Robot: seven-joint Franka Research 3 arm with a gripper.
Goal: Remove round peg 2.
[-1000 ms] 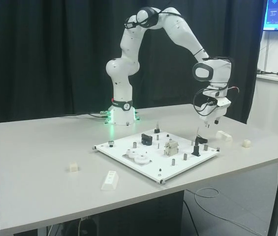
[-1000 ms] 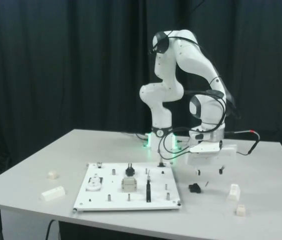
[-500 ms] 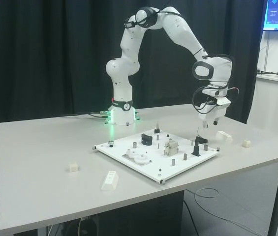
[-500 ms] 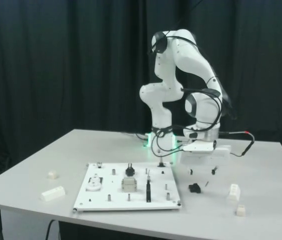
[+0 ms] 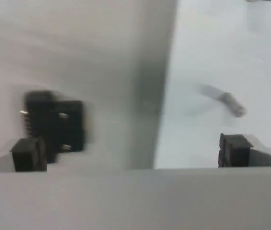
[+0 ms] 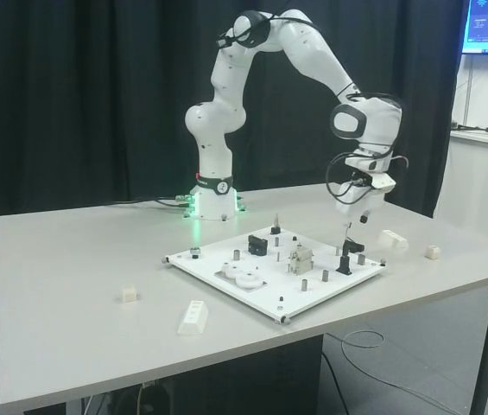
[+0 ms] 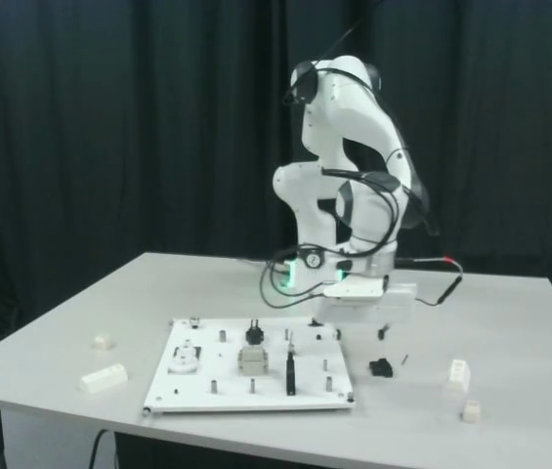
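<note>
Backdrop: a black curtain (image 6: 71,86), hanging in soft vertical folds, is being seen behind the rig.

Table (image 6: 71,259): a flat, matte grey slab is bearing everything else.

Arm (image 6: 304,47): smooth, glossy white rounded shells with black joint bands are being shown. It is being held arched over the table, with its base ringed in a green light (image 6: 193,207).

Board (image 6: 265,290): a thin, flat, square white plate is lying on the table, raised on small corner feet.

Gripper (image 5: 131,152): it is being held above the table by the board's edge near the black block, touching nothing. The two black, blocky fingertips (image 5: 28,154) are being held wide apart, with nothing between them.

White blocks: an oblong one (image 6: 193,316) and a small cube (image 6: 129,294) are lying on the table, well apart from the board.

Black block (image 7: 381,367): a squarish, ribbed piece is lying on the table just beside the board.

Round pegs (image 6: 237,255): several short grey metal cylinders are standing upright on the board. Which of them is number 2 cannot be told.

Pin (image 5: 224,99): a thin grey rod is lying flat on the table near the black block.
</note>
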